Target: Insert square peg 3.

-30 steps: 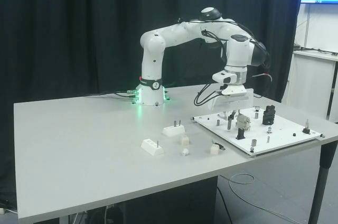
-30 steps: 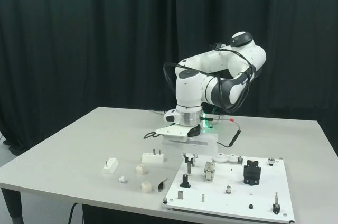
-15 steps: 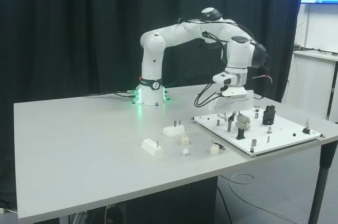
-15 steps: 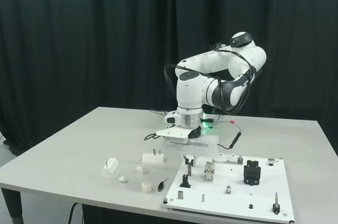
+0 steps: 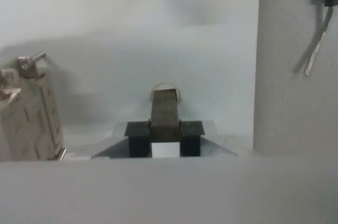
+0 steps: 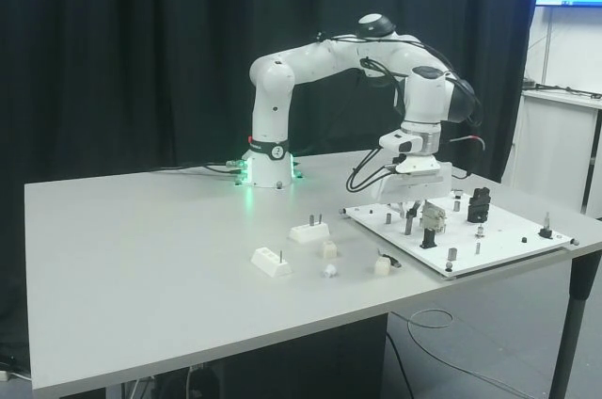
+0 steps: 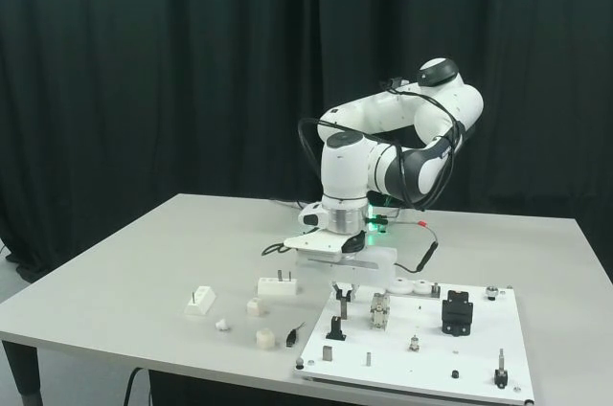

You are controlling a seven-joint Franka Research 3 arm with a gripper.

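The white robot arm (image 6: pixel 320 55) stood on its round base (image 6: pixel 267 166) at the back of the table. It went straight up, bent over at the shoulder, and reached out sideways. At the top it had a black-capped elbow (image 7: pixel 437 71), and from there it turned down. Its wrist pointed straight down. The two-fingered gripper (image 7: pixel 341 292) hung low at the end, and its black fingertips (image 5: pixel 138 129) were pressed close together on a small dark square peg (image 5: pixel 165 109).
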